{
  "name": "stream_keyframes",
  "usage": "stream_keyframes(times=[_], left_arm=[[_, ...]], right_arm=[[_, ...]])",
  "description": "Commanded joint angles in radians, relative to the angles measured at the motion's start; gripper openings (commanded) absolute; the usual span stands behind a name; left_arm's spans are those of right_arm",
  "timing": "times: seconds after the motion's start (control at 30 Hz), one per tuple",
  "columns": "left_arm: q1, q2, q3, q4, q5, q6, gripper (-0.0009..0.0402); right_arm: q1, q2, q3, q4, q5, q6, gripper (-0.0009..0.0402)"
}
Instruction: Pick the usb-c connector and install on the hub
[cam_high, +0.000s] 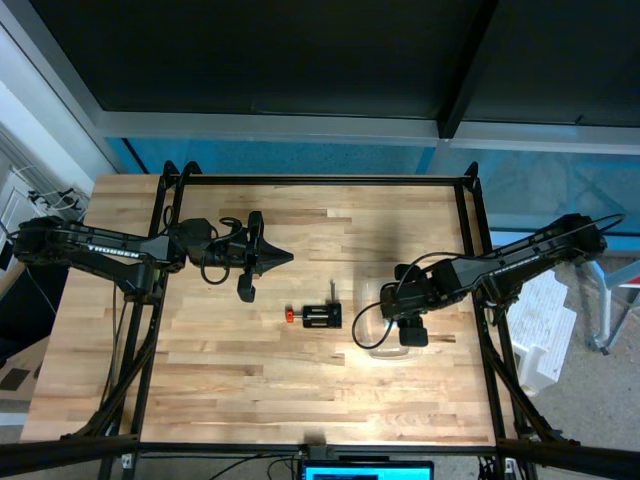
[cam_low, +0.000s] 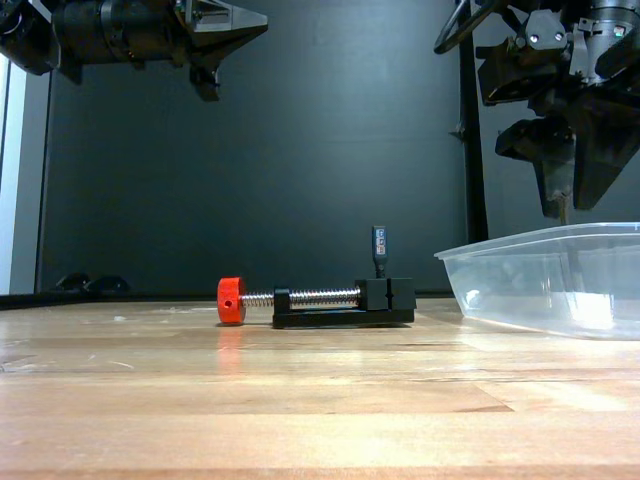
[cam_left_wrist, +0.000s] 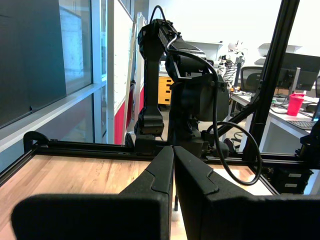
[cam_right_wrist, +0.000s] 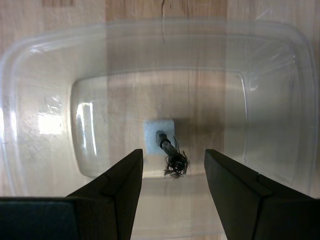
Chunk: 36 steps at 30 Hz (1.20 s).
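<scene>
The usb-c connector (cam_right_wrist: 167, 144), a short dark plug with a frayed cable stub, lies free on a small white pad (cam_right_wrist: 154, 131) at the bottom of a clear plastic tub (cam_right_wrist: 45, 75). My right gripper (cam_right_wrist: 173, 155) hangs open directly above it, one finger on each side and clear of it. The tub (cam_high: 368, 322) sits to the right of a small black vise (cam_high: 321, 316) with a red knob (cam_low: 230, 300). A thin upright hub (cam_low: 379, 246) stands clamped in the vise. My left gripper (cam_high: 283, 257) hovers high at the table's left, shut on nothing.
A black frame (cam_high: 320, 181) runs along the table's far edge and both sides. Bare wooden tabletop (cam_high: 250, 380) lies in front of the vise. The tub's near wall (cam_low: 540, 285) rises right of the vise.
</scene>
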Motion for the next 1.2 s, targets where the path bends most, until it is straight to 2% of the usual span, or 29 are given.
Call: stream_keyframes(times=[0.03, 0.6, 0.9, 1.2], left_arm=[[0.0, 0.0, 0.0, 0.0, 0.0, 0.0, 0.0], [0.0, 0.0, 0.0, 0.0, 0.0, 0.0, 0.0], [0.0, 0.0, 0.0, 0.0, 0.0, 0.0, 0.0], [0.0, 0.0, 0.0, 0.0, 0.0, 0.0, 0.0]], right_arm=[[0.001, 0.032, 0.0, 0.003, 0.0, -0.003, 0.0173], [0.003, 0.15, -0.016, 0.064, -0.005, -0.04, 0.0166], [0.005, 0.151, -0.016, 0.065, -0.013, -0.049, 0.0124], [0.007, 0.151, -0.017, 0.064, -0.013, -0.048, 0.0062]])
